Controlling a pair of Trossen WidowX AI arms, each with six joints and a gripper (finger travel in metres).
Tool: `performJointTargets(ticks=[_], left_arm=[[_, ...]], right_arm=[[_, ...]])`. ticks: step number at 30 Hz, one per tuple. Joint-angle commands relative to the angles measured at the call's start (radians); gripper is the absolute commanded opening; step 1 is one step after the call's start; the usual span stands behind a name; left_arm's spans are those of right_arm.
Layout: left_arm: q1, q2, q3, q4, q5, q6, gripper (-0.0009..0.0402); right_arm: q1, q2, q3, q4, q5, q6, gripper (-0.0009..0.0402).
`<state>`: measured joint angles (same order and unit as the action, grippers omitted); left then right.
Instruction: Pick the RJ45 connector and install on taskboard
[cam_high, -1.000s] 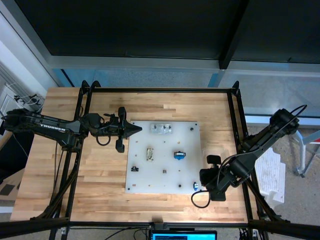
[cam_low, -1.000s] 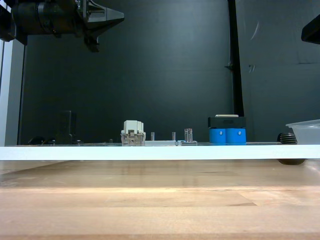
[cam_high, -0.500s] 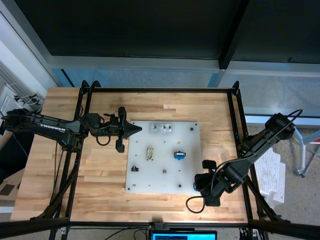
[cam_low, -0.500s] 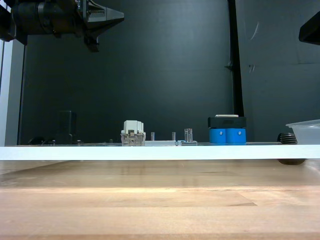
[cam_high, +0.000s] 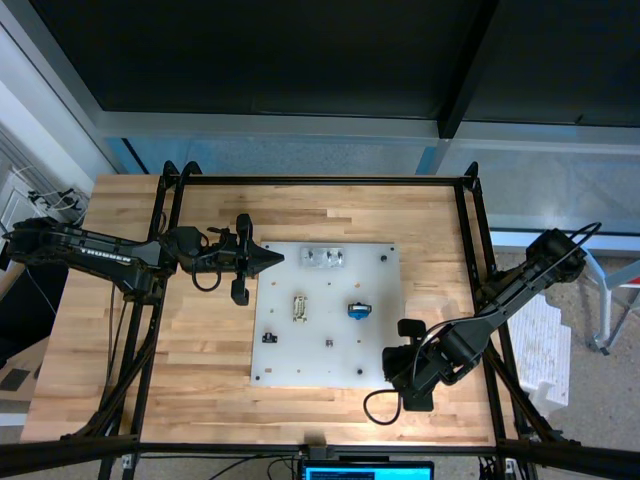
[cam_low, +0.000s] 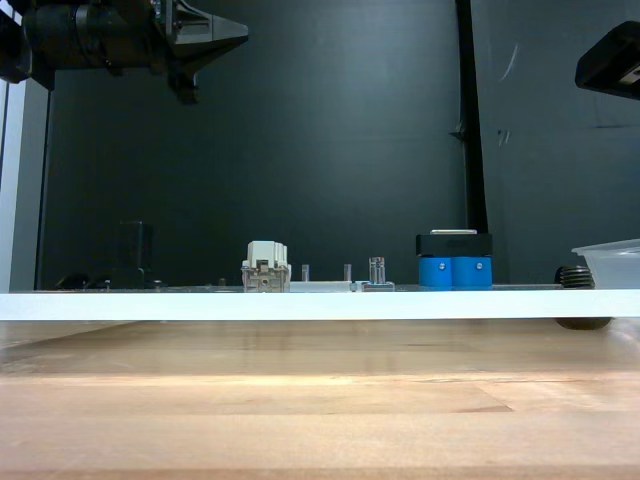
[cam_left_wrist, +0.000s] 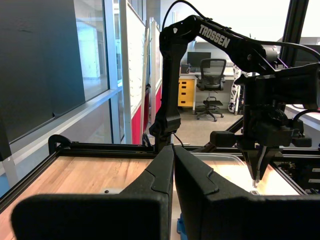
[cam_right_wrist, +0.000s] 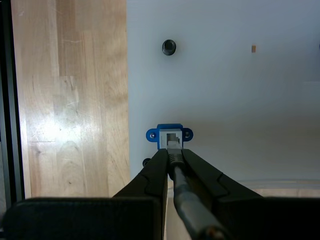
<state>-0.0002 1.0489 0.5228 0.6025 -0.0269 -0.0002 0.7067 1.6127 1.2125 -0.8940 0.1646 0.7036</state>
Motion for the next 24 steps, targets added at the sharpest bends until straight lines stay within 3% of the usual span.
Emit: performJointTargets(ticks=[1,6,24], left_arm=[[0.0,0.0,0.0,0.0,0.0,0.0,0.0],[0.0,0.0,0.0,0.0,0.0,0.0,0.0],[0.0,0.0,0.0,0.0,0.0,0.0,0.0]], right_arm=[[-0.005,0.004,0.0,0.002,0.0,-0.01,0.0002],[-0.006,0.03,0.0,0.024,-0.011,-0.013,0.0002],[-0.007,0.031,-0.01,0.024,0.001,-0.024,0.0002]])
